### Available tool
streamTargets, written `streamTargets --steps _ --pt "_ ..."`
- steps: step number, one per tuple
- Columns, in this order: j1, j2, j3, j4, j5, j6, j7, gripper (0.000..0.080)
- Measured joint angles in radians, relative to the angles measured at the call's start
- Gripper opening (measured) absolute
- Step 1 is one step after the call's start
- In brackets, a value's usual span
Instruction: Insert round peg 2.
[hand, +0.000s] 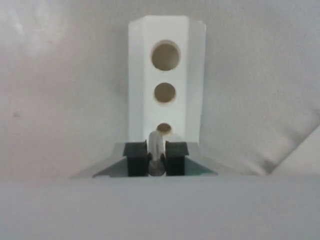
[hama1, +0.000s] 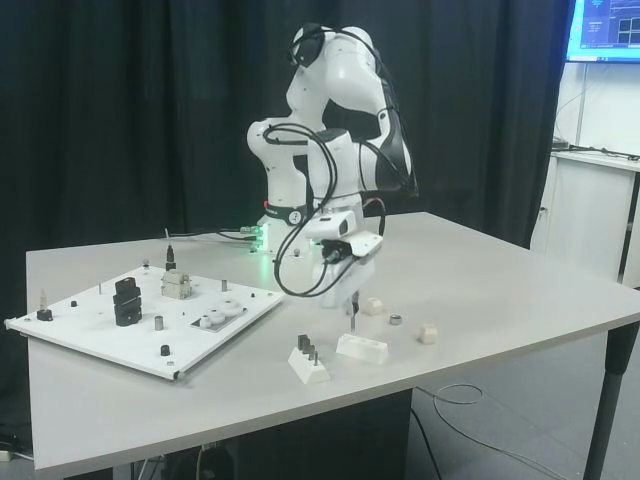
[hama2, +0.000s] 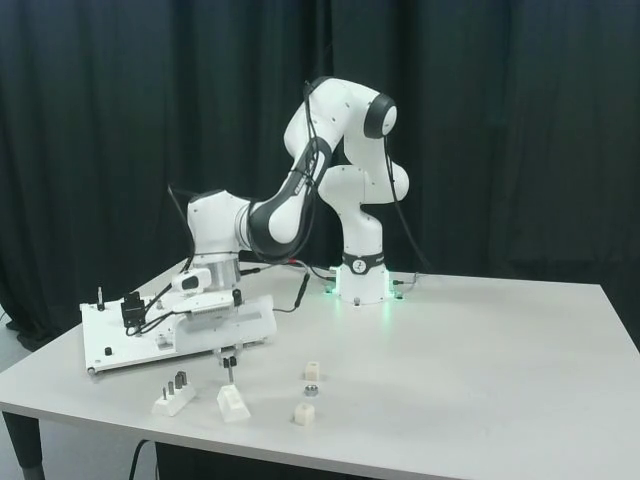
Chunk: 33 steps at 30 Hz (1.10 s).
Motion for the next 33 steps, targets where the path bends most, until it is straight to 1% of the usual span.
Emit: streamTargets --steps 7,13,27,33 --pt "0.001 -0.044 -0.006 -0.017 -0.018 -0.018 0.001 0.0071" --pt "0.002 -0.065 -0.007 -0.024 -0.026 -0.024 0.003 0.0071" --pt "0.009 -0.072 -0.014 -0.024 -0.033 -0.029 0.008 0.0071" --pt "0.017 -0.072 -0.022 -0.024 -0.033 -0.029 0.010 0.0071"
